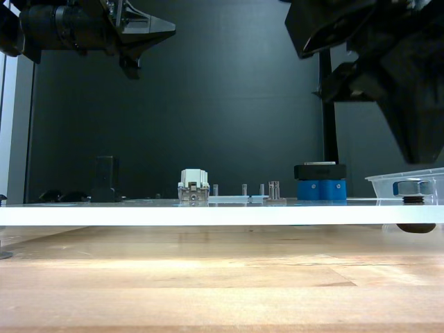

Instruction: Pick the M12 nut and place it on its threads and fasten

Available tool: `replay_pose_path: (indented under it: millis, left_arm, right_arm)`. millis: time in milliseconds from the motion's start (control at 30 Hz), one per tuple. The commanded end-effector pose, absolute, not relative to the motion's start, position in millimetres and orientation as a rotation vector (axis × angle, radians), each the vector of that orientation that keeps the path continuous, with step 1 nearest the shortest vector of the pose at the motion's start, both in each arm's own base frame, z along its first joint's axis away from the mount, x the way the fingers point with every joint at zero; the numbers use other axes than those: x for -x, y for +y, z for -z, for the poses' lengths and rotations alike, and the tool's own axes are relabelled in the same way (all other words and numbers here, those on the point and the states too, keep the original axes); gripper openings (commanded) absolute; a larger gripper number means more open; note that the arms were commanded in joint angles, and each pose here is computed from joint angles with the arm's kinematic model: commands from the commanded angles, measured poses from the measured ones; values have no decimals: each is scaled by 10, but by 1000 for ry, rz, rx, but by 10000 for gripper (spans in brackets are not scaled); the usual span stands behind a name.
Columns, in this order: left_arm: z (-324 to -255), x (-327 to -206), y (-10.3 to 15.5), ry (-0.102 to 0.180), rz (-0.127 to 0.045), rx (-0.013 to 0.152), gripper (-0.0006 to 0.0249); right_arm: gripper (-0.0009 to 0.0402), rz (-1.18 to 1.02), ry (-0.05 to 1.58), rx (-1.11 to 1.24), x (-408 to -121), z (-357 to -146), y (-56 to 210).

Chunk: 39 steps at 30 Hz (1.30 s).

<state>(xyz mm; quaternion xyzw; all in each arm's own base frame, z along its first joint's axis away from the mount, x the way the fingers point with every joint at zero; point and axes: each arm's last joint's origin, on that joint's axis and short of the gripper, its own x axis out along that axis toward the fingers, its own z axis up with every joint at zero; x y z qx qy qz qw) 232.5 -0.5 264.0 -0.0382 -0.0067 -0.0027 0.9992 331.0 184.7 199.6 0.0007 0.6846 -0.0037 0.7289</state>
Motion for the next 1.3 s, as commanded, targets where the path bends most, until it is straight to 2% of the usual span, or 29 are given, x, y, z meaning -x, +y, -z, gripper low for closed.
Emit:
replay_pose_path:
  millis: [33,533,800,1300]
  left_arm:
    - [-2641,-2326,-4,-13,5,76,0]
    - [-2641,-2326,-5,-13,5,76,0]
    - [-2641,-2326,-4,-13,5,76,0]
    - [-2641,-2326,-4,-13,5,76,0]
  right_arm:
    - [-3,9,1502,-1,-3304,-1905,1836]
    - [0,19,1500,3,-3291,-1852,1826]
    - [0,-218,1586,-133,-3281,-1860,1904]
    - [0,47,1493,47,-3256,-1913,1792]
